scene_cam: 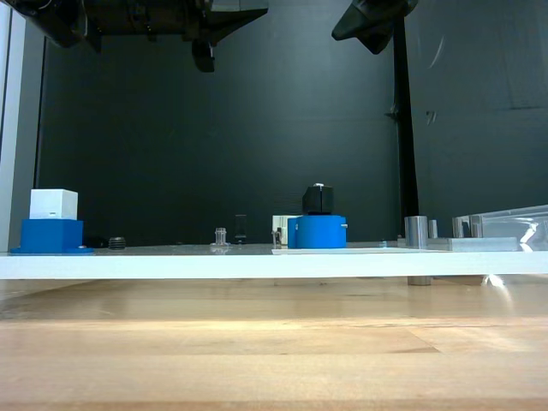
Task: Pick the 16mm cylinder and install on the taskboard
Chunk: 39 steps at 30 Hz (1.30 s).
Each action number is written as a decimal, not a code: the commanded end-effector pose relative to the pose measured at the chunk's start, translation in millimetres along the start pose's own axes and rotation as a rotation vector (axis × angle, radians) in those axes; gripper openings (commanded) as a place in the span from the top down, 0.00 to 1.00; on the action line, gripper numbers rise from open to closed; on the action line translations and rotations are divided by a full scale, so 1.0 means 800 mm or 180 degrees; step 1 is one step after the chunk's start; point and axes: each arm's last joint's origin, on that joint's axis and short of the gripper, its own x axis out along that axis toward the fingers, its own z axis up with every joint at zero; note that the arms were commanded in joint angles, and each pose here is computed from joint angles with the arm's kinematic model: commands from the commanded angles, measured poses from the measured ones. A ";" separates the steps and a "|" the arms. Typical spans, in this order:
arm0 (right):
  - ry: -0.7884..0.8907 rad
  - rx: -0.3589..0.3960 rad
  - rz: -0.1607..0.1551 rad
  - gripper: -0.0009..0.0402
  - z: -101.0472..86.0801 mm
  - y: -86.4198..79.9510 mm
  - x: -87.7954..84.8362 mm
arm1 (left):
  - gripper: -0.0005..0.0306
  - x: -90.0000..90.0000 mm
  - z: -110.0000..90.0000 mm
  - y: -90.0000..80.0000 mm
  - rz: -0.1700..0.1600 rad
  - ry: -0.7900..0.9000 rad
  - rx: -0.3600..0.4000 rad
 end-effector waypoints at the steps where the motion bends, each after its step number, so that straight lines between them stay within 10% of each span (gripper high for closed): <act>1: -0.0238 0.0024 -0.0001 0.97 -0.008 -0.007 -0.006 | 0.98 0.000 0.000 0.000 0.0000 -0.0002 0.0001; 18: -0.1781 0.0041 -0.0010 0.98 -0.065 -0.011 -0.038 | 0.98 0.000 0.000 0.000 -0.0001 -0.0002 0.0001; 39: -0.2038 0.0166 0.0092 0.98 -0.093 -0.023 -0.028 | 0.98 0.000 0.000 0.000 0.0000 -0.0002 0.0000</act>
